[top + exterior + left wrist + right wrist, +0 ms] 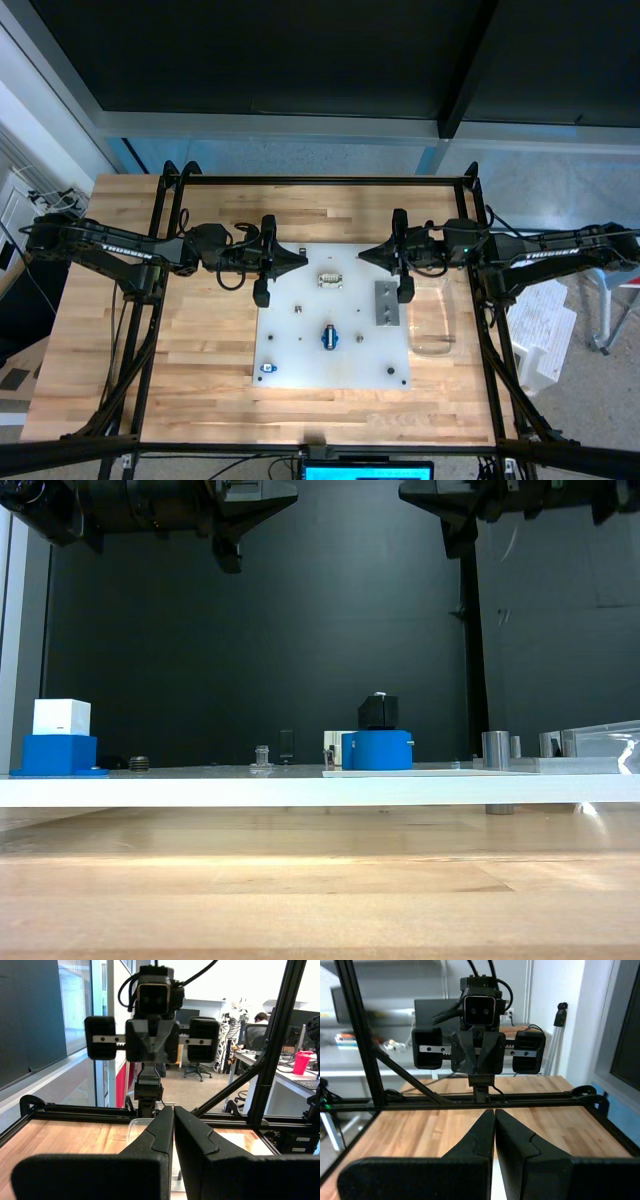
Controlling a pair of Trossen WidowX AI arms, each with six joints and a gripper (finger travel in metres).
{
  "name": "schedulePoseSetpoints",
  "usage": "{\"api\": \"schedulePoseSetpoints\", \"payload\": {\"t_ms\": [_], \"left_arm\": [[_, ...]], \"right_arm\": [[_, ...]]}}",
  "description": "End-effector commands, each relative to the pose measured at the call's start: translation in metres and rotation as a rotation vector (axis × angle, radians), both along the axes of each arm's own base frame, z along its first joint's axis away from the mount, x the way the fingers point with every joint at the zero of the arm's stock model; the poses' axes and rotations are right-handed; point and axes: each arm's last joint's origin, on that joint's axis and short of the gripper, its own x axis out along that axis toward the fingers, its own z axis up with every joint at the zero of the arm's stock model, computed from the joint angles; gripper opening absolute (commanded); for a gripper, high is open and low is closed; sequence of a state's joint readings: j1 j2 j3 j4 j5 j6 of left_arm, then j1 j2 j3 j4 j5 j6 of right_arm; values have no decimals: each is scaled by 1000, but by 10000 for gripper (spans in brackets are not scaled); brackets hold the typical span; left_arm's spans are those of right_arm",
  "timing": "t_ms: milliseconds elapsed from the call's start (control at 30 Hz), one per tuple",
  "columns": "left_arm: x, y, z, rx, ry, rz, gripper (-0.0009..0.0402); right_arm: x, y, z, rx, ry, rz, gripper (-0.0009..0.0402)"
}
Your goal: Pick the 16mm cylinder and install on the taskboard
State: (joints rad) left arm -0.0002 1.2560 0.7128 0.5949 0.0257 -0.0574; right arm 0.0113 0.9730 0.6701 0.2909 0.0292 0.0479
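Observation:
The white taskboard (300, 350) lies flat in the middle of the table. A tiny silvery peg, the 16mm cylinder (360, 337), stands on it just right of a blue fitting (329, 337); in the low view the cylinder (496, 750) rises at the board's right. My left gripper (303, 260) hovers shut and empty above the board's far left edge. Facing it, my right gripper (362, 255) is shut and empty above the far right edge. Both are well apart from the cylinder. The wrist views show each pair of fingers (173, 1110) (494, 1112) pressed together.
A grey metal block (386, 302) and a beige connector (329, 280) sit on the board's far half. A blue base with a white cube (265, 369) is at its near left corner. A clear plastic tray (432, 320) lies right of the board. A black frame rings the table.

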Motion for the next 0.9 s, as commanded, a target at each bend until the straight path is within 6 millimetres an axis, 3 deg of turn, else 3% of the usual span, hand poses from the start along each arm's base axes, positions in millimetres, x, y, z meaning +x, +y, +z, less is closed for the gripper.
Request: {"api": "schedulePoseSetpoints", "payload": {"t_ms": [33,900], "left_arm": [[0,0,0,0,0,0,0],[0,0,-2,0,19,0,0]], "right_arm": [[-3,-2,-5,0,-13,-8,0],[-6,3,-18,8,-20,-14,0]]}}
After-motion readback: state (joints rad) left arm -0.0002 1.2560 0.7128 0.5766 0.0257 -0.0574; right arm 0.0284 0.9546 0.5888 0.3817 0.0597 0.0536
